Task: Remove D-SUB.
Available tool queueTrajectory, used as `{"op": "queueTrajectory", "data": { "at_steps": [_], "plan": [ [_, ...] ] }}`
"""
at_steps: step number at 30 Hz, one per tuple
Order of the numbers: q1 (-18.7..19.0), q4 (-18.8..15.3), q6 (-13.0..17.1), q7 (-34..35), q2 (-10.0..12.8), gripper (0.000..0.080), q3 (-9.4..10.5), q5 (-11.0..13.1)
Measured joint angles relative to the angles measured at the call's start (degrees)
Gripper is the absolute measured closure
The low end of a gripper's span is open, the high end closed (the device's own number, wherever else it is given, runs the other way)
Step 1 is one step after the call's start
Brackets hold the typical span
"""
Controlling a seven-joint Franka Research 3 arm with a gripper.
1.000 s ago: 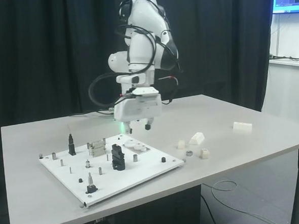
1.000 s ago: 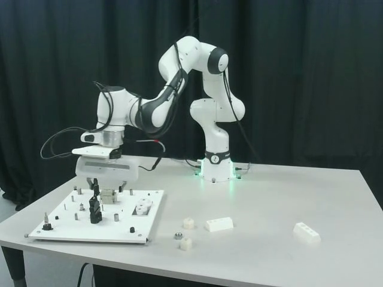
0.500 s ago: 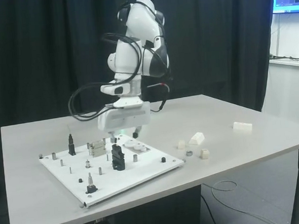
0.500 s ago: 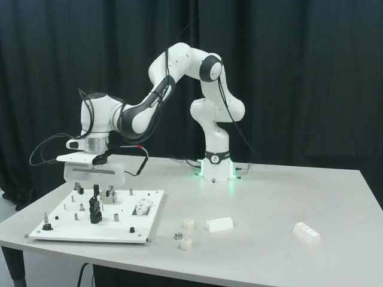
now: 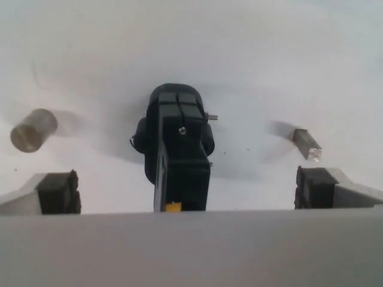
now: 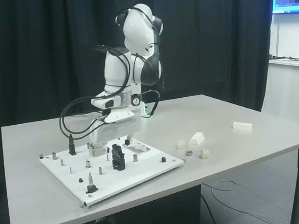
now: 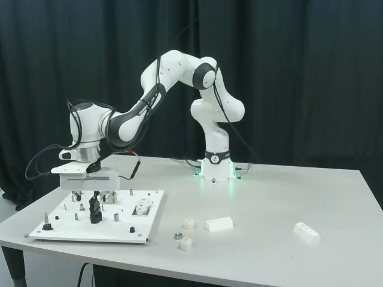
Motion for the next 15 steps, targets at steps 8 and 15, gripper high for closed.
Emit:
{"op": "queueTrajectory", "data": {
  "at_steps": [8,15],
  "plan": [
    [-0.8,0.0,-1.1,-1.9,1.0,0.0003,0.01,1.7],
    [-1.1,0.0,-2.2,-2.8,1.4,0.0003,0.01,2.7]
  ]
}}
